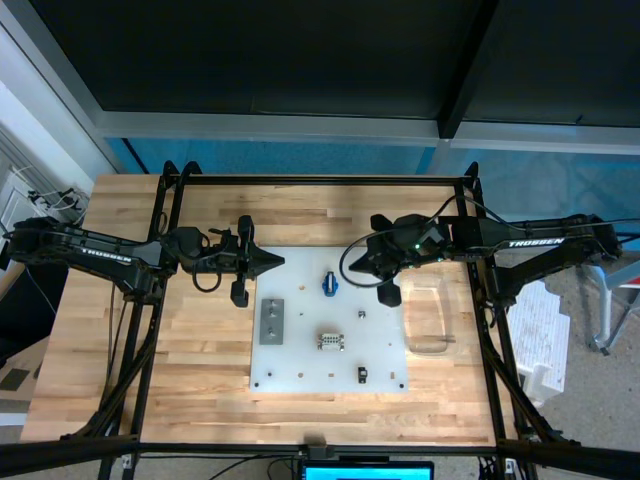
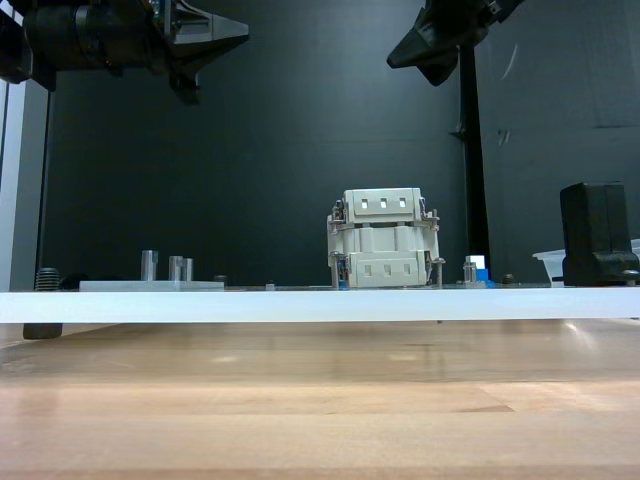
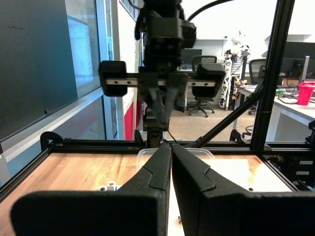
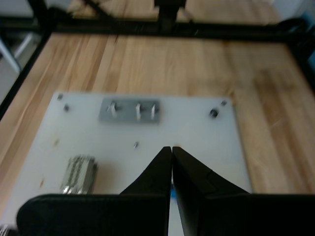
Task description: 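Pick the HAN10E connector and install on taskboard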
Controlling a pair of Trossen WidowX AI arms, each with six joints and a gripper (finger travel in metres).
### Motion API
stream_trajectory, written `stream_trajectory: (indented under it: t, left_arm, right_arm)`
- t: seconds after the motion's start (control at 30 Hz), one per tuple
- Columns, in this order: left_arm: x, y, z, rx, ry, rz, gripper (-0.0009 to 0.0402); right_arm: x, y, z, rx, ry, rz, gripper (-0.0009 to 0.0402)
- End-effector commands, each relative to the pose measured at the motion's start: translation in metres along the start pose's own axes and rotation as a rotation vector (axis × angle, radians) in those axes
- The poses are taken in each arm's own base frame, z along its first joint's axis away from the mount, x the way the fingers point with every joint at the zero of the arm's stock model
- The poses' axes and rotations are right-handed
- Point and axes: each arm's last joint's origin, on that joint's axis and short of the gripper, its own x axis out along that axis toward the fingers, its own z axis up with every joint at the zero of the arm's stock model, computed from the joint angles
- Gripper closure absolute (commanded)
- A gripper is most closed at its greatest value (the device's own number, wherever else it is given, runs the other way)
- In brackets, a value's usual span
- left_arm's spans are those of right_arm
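The HAN10E connector [image 1: 330, 342] [image 2: 384, 240] [image 4: 78, 173] is a pale grey-beige block standing upright on the white taskboard [image 1: 300, 385] [image 2: 300, 303] [image 4: 197, 123], near the board's middle. No gripper touches it. My left gripper [image 1: 278, 261] [image 2: 243, 38] [image 3: 171, 145] hovers high above the board's far left corner, shut and empty. My right gripper [image 1: 358, 262] [image 2: 397, 56] [image 4: 171, 148] hangs high over the board's far right part, also shut with nothing in it. The two grippers point at each other.
On the board are a blue part [image 1: 330, 284], a grey metal block [image 1: 272, 320] [image 4: 130, 111] with short posts, and a small black fitting [image 1: 364, 375] [image 2: 598, 236]. A clear plastic tray [image 1: 432, 318] lies right of the board. A black frame surrounds the wooden table.
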Motion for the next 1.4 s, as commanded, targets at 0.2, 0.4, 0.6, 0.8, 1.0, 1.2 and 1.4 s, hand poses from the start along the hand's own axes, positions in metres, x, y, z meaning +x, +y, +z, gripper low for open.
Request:
stream_trajectory:
  t: [0.2, 0.4, 0.6, 0.8, 1.0, 1.2, 1.4]
  left_arm:
    - [0.0, 0.0, 0.0, 0.0, 0.0, 0.0, 0.0392]
    - [0.0, 0.0, 0.0, 0.0, 0.0, 0.0, 0.0392]
    - [0.0, 0.0, 0.0, 0.0, 0.0, 0.0, 0.0392]
    - [0.0, 0.0, 0.0, 0.0, 0.0, 0.0, 0.0392]
    - [0.0, 0.0, 0.0, 0.0, 0.0, 0.0, 0.0392]
    - [0.0, 0.0, 0.0, 0.0, 0.0, 0.0, 0.0392]
    - [0.0, 0.0, 0.0, 0.0, 0.0, 0.0, 0.0392]
  right_arm:
    - [-0.005, -0.001, -0.01, 0.02, -0.196, -0.005, 0.0393]
    - [-0.006, -0.001, -0.018, 0.043, -0.317, -0.004, 0.0393]
    - [-0.009, -0.002, -0.026, 0.08, -0.441, -0.001, 0.0393]
    - [-0.011, -0.004, -0.036, 0.122, -0.504, -0.001, 0.0393]
    - [-0.013, -0.004, -0.043, 0.12, -0.524, -0.001, 0.0393]
    - [-0.014, -0.004, -0.043, 0.103, -0.527, -0.005, 0.0393]
    - [-0.014, -0.004, -0.045, 0.1, -0.548, -0.007, 0.0393]
